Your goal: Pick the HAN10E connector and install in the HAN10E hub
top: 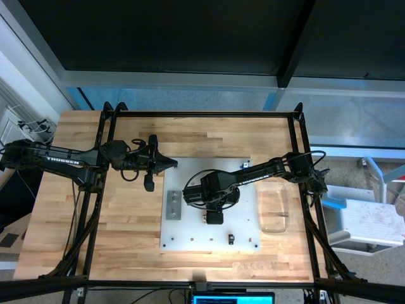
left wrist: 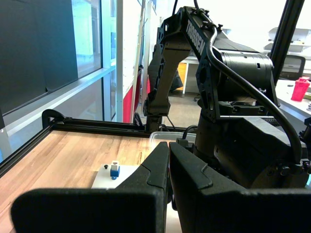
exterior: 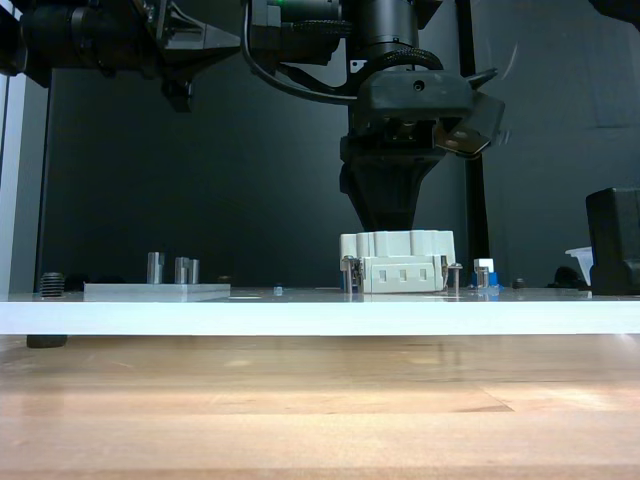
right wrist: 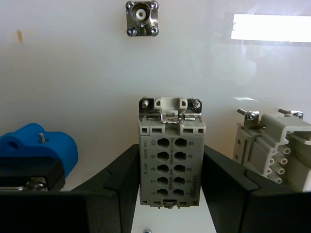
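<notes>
The HAN10E connector point(right wrist: 171, 167), an off-white block with two rows of numbered dark holes, stands between my right gripper's fingers point(right wrist: 121, 179), which press against its long sides. Silvery tabs of the HAN10E hub point(right wrist: 170, 108) show at its far end, under it. In the low view the connector point(exterior: 398, 244) rests on the hub point(exterior: 400, 274) on the white plate point(exterior: 300, 310), with my right gripper point(exterior: 388, 225) straight above. The right gripper point(top: 213, 216) hides both from above. My left gripper point(top: 166, 163) hovers shut and empty at the plate's back left corner.
A second beige socket point(right wrist: 272, 145) is fixed beside the hub, a blue part point(right wrist: 39, 148) on the other side, and a silvery coax jack point(right wrist: 142, 17) beyond. A grey metal block point(top: 174, 204) sits at the plate's left. A clear tray point(top: 275, 209) lies to the right.
</notes>
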Available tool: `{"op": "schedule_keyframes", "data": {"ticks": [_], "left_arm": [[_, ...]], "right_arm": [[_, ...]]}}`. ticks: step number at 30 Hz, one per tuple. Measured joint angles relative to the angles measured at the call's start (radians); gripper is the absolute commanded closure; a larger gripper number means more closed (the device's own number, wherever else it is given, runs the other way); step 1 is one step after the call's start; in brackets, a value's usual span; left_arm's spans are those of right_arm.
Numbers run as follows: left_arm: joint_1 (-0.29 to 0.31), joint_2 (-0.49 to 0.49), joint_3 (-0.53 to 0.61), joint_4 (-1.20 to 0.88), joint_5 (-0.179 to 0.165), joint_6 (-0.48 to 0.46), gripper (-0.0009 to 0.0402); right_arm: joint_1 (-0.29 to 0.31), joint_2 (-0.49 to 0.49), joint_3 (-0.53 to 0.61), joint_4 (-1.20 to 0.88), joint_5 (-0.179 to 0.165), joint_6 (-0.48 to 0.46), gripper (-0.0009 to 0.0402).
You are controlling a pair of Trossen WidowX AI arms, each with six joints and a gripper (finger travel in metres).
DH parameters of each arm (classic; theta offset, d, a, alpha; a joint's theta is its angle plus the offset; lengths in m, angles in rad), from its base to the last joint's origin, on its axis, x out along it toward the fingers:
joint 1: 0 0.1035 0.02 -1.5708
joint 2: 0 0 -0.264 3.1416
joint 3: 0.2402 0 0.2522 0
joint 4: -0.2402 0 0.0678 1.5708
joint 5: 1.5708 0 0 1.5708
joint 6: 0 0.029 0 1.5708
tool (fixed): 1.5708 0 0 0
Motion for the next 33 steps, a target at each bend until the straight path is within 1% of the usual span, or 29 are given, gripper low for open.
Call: {"op": "schedule_keyframes", "data": {"ticks": [10, 14, 18, 28, 33], "left_arm": [[0.0, 0.0, 0.0, 0.0, 0.0, 0.0, 0.0393], [0.0, 0.0, 0.0, 0.0, 0.0, 0.0, 0.0393], [0.0, 0.0, 0.0, 0.0, 0.0, 0.0, 0.0393], [0.0, 0.0, 0.0, 0.0, 0.0, 0.0, 0.0393], [0.0, 0.0, 0.0, 0.0, 0.0, 0.0, 0.0393]], "right_arm": [[0.0, 0.024, 0.003, 0.013, 0.0, -0.001, 0.0381], [0.0, 0.024, 0.002, 0.018, 0.0, -0.001, 0.0365], [0.0, 0.025, 0.002, 0.019, 0.0, -0.001, 0.0329], [0.002, 0.023, 0.002, 0.017, 0.0, -0.003, 0.0215], [0.007, 0.018, -0.005, 0.002, 0.0, -0.005, 0.0172]]}}
